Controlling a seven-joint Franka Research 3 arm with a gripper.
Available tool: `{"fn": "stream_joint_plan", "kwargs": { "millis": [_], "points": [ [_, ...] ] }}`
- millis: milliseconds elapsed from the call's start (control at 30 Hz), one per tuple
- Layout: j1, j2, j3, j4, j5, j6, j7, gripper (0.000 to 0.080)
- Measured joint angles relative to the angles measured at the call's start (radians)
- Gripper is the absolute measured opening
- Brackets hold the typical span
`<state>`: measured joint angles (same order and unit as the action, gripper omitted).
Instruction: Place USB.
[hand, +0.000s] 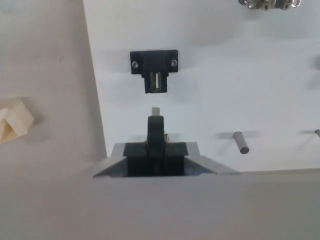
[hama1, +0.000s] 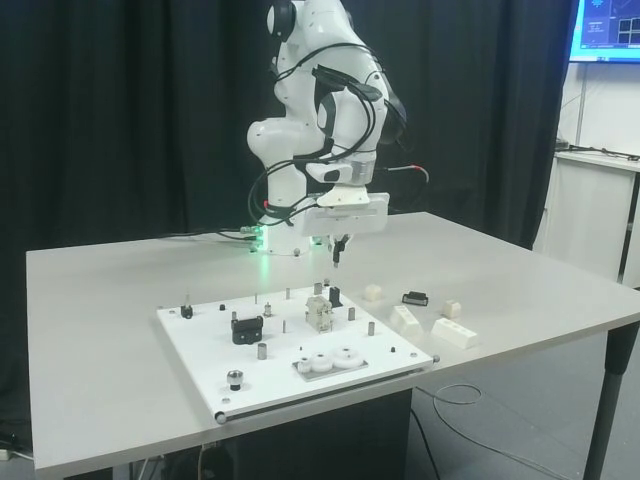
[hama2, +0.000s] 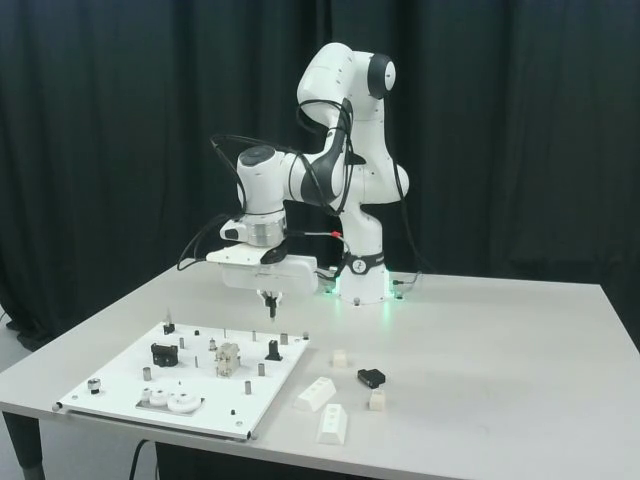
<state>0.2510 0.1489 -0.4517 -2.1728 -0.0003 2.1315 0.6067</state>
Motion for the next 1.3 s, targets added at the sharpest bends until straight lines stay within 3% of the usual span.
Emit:
{"fn": "stream_joint_plan", "kwargs": {
  "millis": [833,1300],
  "points": [
    [0.023,-0.003,0.003,0.004,0.003,0.002,0.012,0.0067],
    [0.103,-0.016,0.05,0.002,0.079,0.002,0.097,0.0067]
  ]
}}
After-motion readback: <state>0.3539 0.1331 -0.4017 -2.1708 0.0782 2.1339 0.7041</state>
